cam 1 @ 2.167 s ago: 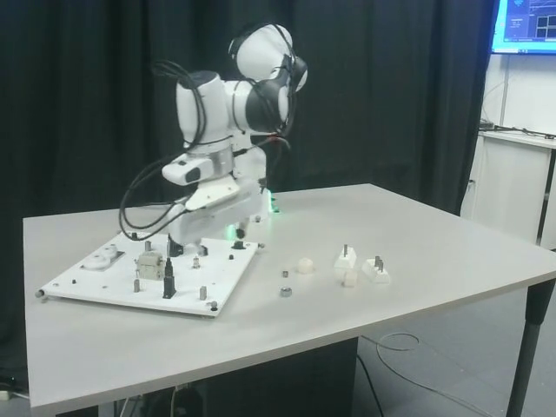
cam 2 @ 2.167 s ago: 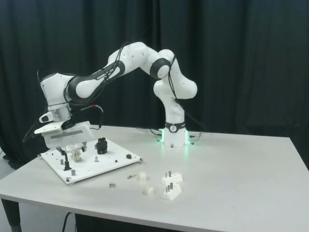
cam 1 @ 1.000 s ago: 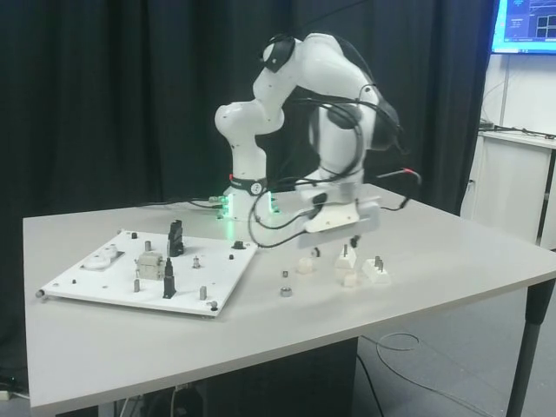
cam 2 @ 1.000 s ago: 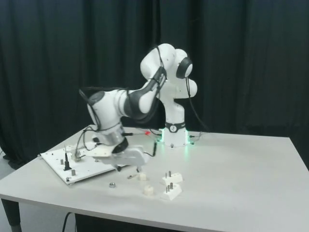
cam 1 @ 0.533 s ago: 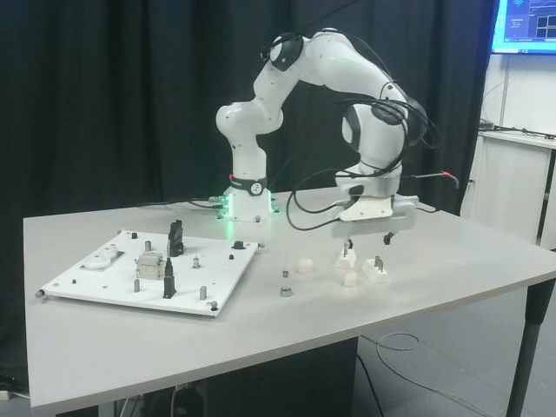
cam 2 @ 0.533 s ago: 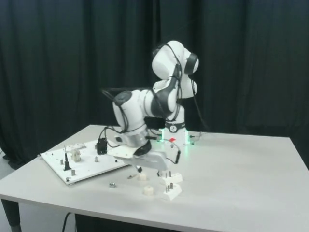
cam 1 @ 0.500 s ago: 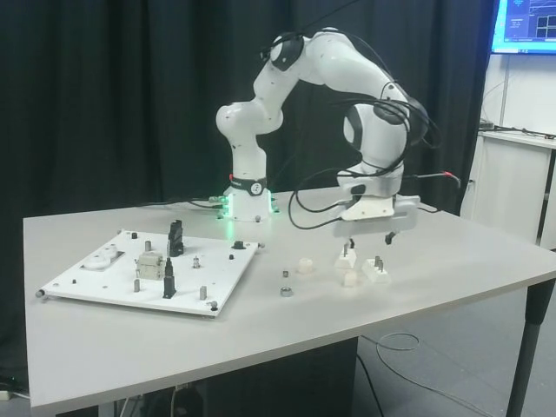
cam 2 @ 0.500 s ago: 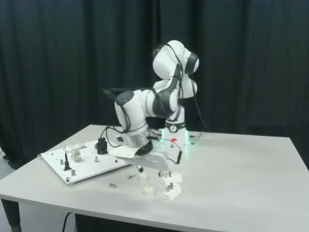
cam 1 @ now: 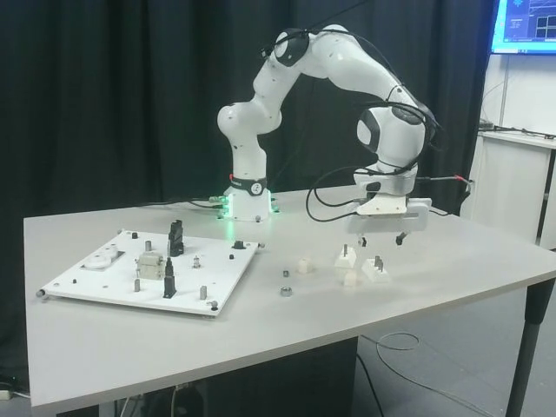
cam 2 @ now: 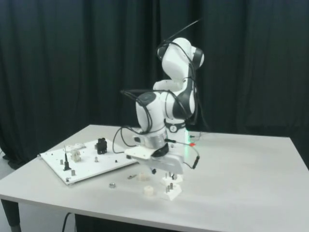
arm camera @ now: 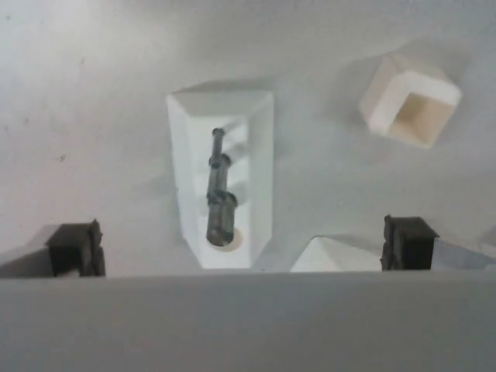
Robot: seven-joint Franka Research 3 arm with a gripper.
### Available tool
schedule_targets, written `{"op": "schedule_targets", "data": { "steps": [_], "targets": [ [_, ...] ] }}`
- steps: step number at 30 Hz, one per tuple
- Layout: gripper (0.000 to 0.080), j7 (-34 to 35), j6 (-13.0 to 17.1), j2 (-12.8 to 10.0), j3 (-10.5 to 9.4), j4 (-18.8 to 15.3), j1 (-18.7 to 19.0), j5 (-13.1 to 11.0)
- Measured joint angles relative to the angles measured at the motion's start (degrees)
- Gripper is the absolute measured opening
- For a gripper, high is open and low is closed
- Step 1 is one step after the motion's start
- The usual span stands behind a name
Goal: Pick round peg 2.
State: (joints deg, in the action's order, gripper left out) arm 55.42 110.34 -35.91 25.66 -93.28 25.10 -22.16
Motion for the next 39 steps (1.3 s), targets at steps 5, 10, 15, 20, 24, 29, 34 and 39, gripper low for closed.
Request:
{"op": "schedule_targets", "data": {
  "steps": [5, 10, 15, 20, 24, 29, 34, 39],
  "targets": [
    [0.08, 1.21, 2.45, 1.08, -0.47, -2.3, 0.93, 0.87],
    [0.08, 1.99, 4.93, 1.88, -0.7, -4.26, 1.58, 1.4],
    [0.08, 2.38, 7.04, 2.38, -0.7, -5.8, 1.97, 1.43],
    [0.08, 2.4, 8.25, 2.6, -0.71, -6.83, 2.2, 1.43],
    [0.08, 2.42, 9.26, 2.63, -0.78, -7.48, 2.3, 1.43],
    [0.08, 2.44, 10.65, 2.64, -1.16, -8.14, 2.3, 1.43],
    [0.08, 2.5, 12.6, 2.63, -1.67, -8.98, 2.3, 1.43],
    [0.08, 2.86, 14.43, 2.63, -2.12, -9.74, 2.3, 1.43]
  ]
}}
